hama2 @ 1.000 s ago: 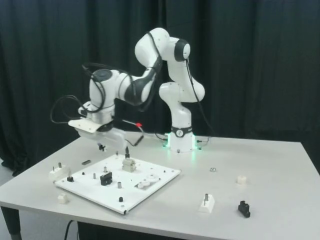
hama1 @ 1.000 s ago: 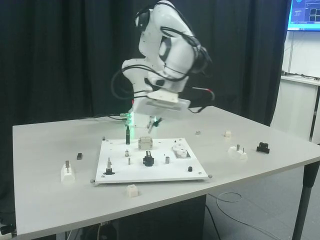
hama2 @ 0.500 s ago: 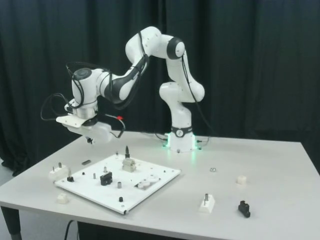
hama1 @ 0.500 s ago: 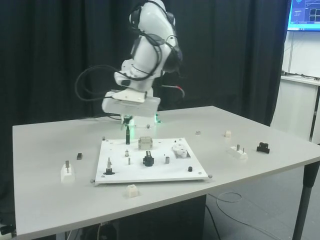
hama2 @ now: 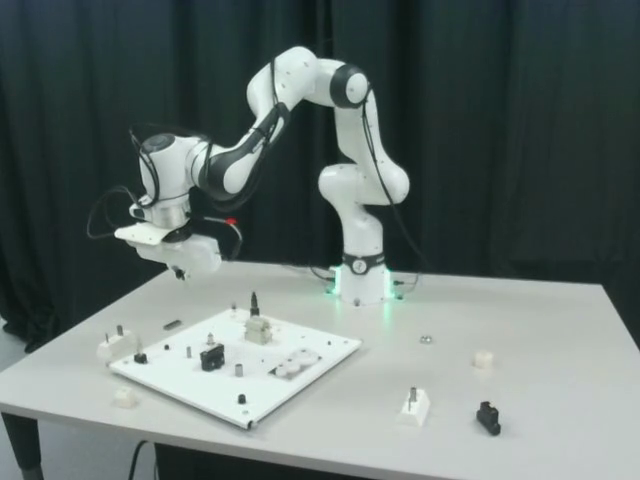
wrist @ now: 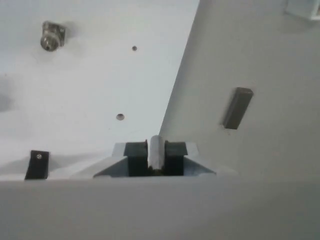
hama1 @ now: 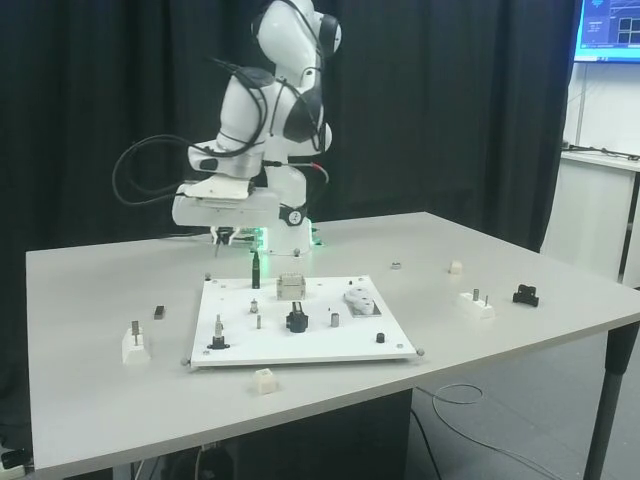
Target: Insert round peg 2.
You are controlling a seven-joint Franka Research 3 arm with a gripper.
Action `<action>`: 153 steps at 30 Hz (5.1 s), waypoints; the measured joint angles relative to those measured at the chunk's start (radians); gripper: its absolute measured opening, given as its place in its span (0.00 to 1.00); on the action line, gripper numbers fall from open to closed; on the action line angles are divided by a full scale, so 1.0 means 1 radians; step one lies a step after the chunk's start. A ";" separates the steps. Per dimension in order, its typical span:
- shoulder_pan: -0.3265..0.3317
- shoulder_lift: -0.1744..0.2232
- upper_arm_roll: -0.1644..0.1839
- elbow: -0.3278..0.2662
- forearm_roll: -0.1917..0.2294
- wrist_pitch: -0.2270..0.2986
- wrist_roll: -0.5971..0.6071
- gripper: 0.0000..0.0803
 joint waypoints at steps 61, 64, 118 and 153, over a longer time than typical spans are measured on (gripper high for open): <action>0.000 -0.130 -0.066 -0.525 0.136 0.604 -0.138 0.08; 0.000 -0.123 -0.067 -0.527 0.152 0.608 -0.151 0.08; 0.000 -0.094 -0.071 -0.527 0.301 0.644 -0.298 0.08; 0.000 -0.083 -0.059 -0.527 0.312 0.673 -0.308 0.08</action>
